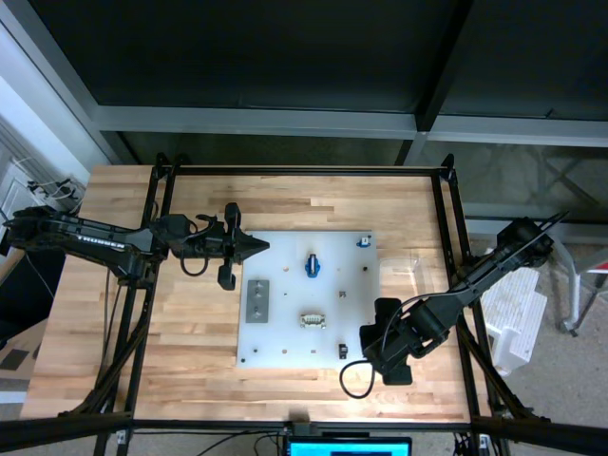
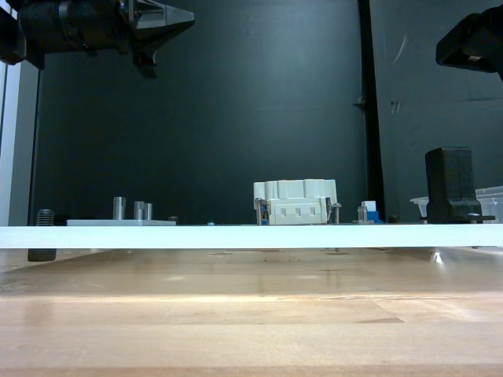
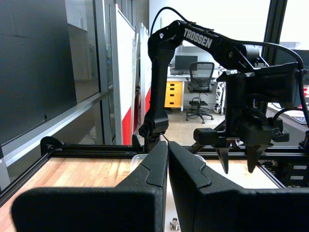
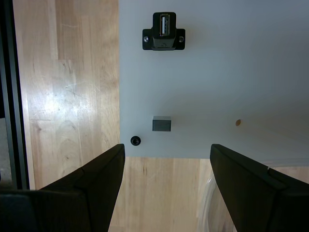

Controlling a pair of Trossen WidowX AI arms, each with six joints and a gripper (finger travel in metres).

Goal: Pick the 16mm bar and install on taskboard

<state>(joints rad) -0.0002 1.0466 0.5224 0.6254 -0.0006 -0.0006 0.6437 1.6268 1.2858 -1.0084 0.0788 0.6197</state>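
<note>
My left gripper point(image 1: 256, 245): fingers closed on nothing, raised at the taskboard's point(image 1: 285, 347) left edge, centre-left of frame. My right gripper point(image 4: 166, 150): fingers spread, empty, over the board's lower right corner. 16mm bar: not held; I cannot find it. Step, as I judge: locating it; next, sight it. Wooden tabletop point(image 1: 190, 332), black frame point(image 1: 304, 171), dark room.

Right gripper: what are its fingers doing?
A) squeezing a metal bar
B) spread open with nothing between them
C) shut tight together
B: the right gripper hangs open and empty over the near right corner of the taskboard, while the left gripper is shut and empty, high over its far left corner. I cannot tell where the 16mm bar is.
</note>
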